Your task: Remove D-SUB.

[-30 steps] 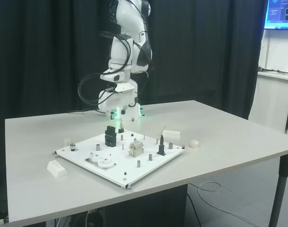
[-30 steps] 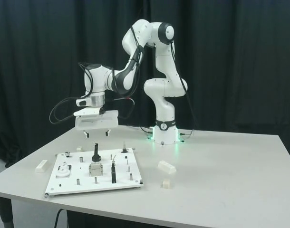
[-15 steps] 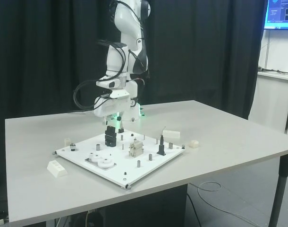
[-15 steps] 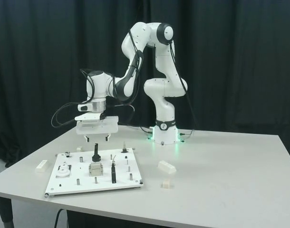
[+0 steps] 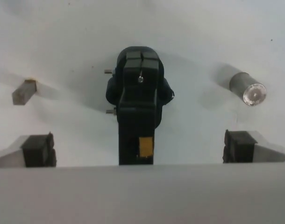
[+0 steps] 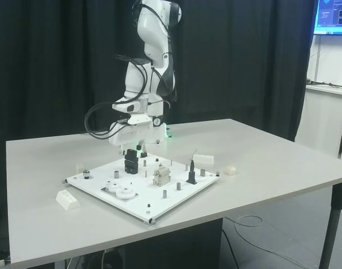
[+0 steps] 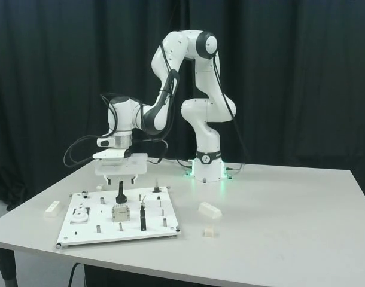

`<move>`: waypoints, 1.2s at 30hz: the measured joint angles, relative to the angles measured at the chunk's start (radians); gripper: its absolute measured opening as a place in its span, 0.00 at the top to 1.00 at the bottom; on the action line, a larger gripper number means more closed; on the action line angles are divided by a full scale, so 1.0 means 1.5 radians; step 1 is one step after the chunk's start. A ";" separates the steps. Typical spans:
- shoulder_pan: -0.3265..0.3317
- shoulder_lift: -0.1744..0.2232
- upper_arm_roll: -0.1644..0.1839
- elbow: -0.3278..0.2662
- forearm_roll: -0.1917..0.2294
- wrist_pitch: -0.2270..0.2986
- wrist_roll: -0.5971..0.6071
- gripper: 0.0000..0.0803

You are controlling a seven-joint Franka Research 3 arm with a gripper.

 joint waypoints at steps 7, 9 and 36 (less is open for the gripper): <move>0.000 0.019 0.000 0.000 0.029 0.017 -0.029 0.00; 0.000 0.023 0.000 0.000 0.035 0.018 -0.034 0.00; 0.001 0.012 -0.002 0.013 0.045 -0.002 -0.030 0.81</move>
